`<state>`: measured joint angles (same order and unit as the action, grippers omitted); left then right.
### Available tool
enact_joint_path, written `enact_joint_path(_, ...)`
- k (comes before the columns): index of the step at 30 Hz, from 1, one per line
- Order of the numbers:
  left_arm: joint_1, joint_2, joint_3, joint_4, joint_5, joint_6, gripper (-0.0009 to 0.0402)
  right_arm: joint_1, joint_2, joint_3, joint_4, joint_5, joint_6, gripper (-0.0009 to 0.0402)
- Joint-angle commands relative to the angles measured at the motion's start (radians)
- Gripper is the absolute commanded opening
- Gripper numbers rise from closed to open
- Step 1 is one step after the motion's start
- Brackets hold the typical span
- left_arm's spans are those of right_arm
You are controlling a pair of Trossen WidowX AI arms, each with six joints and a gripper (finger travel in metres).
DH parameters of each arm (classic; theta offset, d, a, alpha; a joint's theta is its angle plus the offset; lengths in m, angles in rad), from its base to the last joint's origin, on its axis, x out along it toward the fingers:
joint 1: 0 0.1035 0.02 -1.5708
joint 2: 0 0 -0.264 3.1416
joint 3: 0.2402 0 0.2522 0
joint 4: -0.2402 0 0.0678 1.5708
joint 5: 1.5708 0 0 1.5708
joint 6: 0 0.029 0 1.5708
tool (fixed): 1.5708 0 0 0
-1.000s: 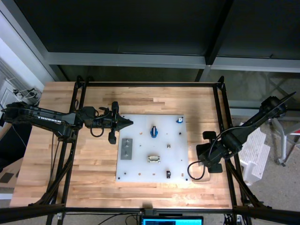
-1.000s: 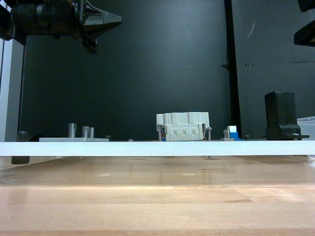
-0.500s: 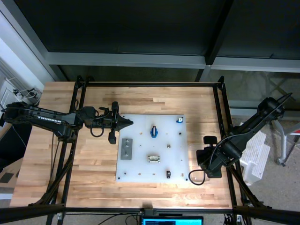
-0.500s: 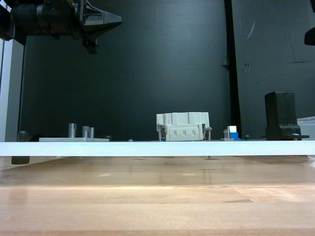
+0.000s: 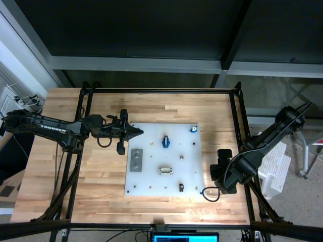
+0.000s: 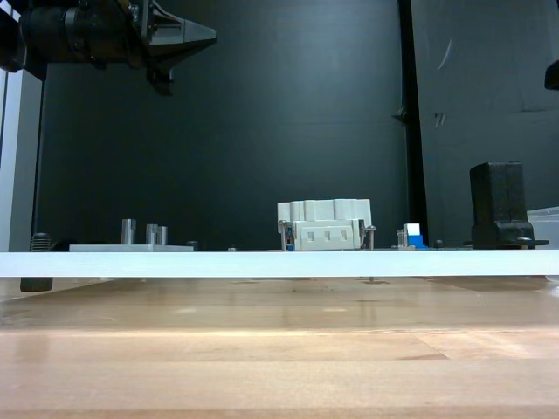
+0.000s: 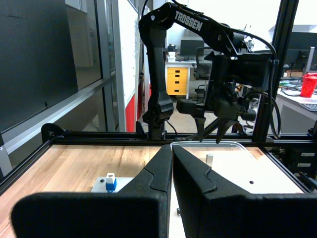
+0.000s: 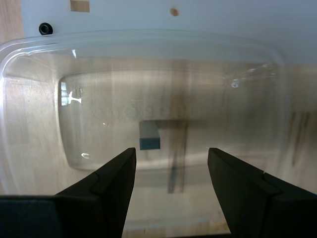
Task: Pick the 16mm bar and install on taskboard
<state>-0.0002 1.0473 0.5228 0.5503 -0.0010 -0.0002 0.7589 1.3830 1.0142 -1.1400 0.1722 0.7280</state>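
Note:
The 16mm bar (image 8: 149,135), a short dark grey peg, rests inside the clear plastic tray (image 8: 29,99). My right gripper (image 8: 171,153) hangs open just above it, one finger on either side and not touching it. In the high view the right gripper (image 5: 221,175) is beside the right edge of the white taskboard (image 5: 151,174). From the left wrist view, the right gripper (image 7: 209,139) points down over a small grey peg (image 7: 209,158). My left gripper (image 5: 137,132) is shut and empty, held above the board's far left corner.
On the taskboard are a grey block (image 5: 136,159) with pegs, a blue knob (image 5: 165,141), a white connector (image 5: 164,172) and a black connector (image 5: 181,188). A thin dark pin (image 8: 173,172) lies in the tray near the bar. Black frame posts (image 5: 242,131) border the table.
The right arm has shifted toward the table's near edge and a little left, over the tray. The left arm has not moved.

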Motion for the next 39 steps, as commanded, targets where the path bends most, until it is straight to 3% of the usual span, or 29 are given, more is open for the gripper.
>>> enact_joint_path(1,0.000,0.000,0.000,0.000,0.000,0.000,0.0000,0.001,0.000,-0.037,0.056,-0.014,0.001,0.0212)
enact_joint_path(30,0.000,0.000,0.000,0.000,0.000,0.000,0.0000,0.008,0.000,-0.245,0.318,-0.037,-0.002,0.0212)
enact_joint_path(39,0.000,0.000,0.000,0.000,0.000,0.000,0.0000,0.007,0.020,-0.259,0.347,-0.046,-0.003,0.0212)
